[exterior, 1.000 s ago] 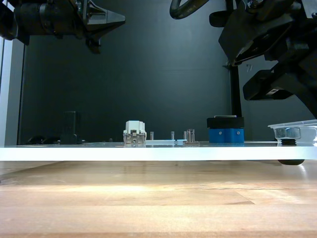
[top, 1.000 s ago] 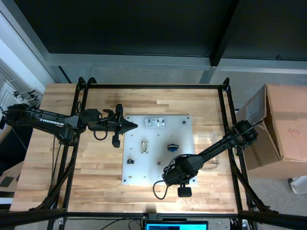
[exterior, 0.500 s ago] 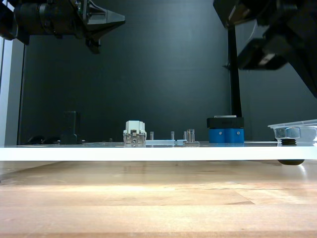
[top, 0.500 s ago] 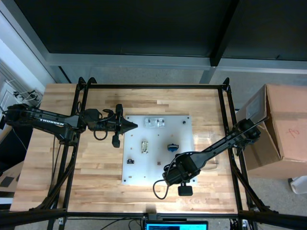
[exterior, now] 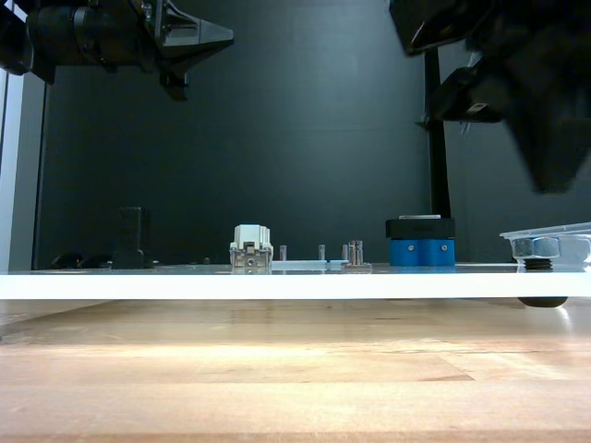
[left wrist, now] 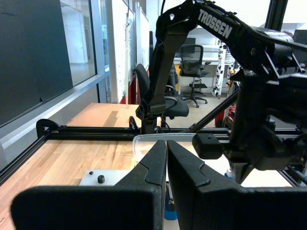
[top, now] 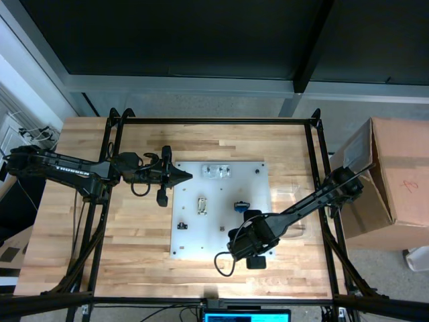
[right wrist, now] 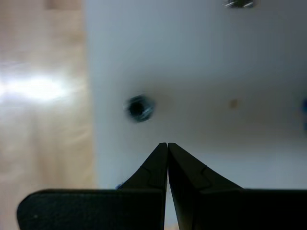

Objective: Pick the M12 nut and place it on its threads and fasten

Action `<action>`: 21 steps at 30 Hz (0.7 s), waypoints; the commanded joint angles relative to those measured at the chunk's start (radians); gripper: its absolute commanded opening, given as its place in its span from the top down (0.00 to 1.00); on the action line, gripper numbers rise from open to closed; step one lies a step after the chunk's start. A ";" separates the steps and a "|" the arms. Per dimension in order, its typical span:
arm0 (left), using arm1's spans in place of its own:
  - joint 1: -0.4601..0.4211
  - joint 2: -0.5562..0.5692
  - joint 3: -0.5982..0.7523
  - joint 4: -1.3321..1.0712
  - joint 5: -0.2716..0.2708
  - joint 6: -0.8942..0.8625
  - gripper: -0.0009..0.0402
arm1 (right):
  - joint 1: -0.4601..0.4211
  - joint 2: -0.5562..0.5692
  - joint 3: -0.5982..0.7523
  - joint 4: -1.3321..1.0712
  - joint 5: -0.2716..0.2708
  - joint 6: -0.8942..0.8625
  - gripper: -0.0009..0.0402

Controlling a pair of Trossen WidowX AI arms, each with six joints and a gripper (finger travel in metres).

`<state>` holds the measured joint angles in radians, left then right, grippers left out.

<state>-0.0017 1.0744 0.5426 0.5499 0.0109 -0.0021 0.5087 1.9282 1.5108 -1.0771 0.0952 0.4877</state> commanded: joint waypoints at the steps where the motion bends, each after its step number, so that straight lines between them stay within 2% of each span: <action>1: 0.000 0.000 0.000 0.000 0.000 0.000 0.98 | 0.000 0.027 -0.004 0.019 0.018 -0.001 0.98; 12: 0.000 0.000 0.000 0.000 0.000 0.000 0.98 | 0.000 0.060 -0.005 0.072 0.005 -0.026 0.98; 13: 0.000 0.000 0.000 0.000 0.000 0.000 0.98 | 0.000 0.060 -0.005 0.072 -0.014 -0.025 0.98; 14: 0.000 0.000 0.000 0.000 0.000 0.000 0.98 | 0.000 0.060 -0.005 0.072 -0.059 -0.028 0.98; 16: 0.000 0.000 0.000 0.000 0.000 0.000 0.98 | -0.001 0.060 -0.005 0.072 -0.187 -0.044 0.98; 17: 0.000 0.000 0.000 0.000 0.000 0.000 0.98 | -0.001 0.060 -0.005 0.072 -0.230 -0.048 0.98; 19: 0.000 0.000 0.000 0.001 0.000 0.000 0.98 | 0.000 0.059 -0.005 0.070 -0.242 -0.048 0.98; 21: 0.000 0.000 0.000 0.000 0.000 0.000 0.98 | -0.001 0.054 -0.005 0.061 -0.196 -0.047 0.98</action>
<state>-0.0017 1.0744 0.5426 0.5503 0.0109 -0.0021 0.5091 1.9869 1.5051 -1.0092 -0.1364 0.4393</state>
